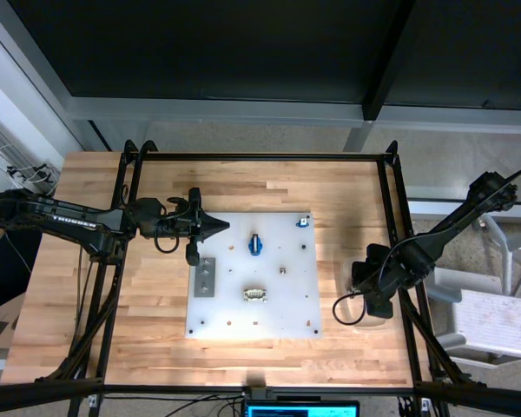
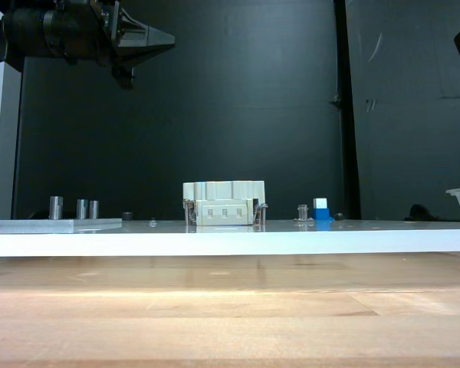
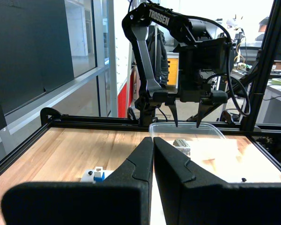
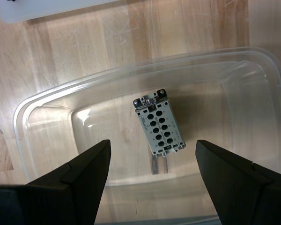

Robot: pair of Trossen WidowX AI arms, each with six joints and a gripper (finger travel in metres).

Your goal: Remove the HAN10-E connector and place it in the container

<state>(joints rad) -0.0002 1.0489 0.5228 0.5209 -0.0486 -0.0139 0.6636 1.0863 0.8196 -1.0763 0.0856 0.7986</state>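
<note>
Clearly HAN10-E connector (image 4: 159,123) lies inside container (image 4: 47,101); right claw (image 4: 152,143) spread wide above it; left claw (image 3: 153,140) closed over white board (image 1: 286,304)

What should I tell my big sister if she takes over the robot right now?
Left claw: shut, empty, hanging high over the far left corner of the white board.
Right claw: open, empty, hovering right above the container.
HAN10-E connector: lying inside the container with its pin face up and nothing touching it.
Done: the connector is off the board and in the container.
Left: probably just lifting the right arm away. A grey socket block sits on the board, but it isn't part of the job.
</note>
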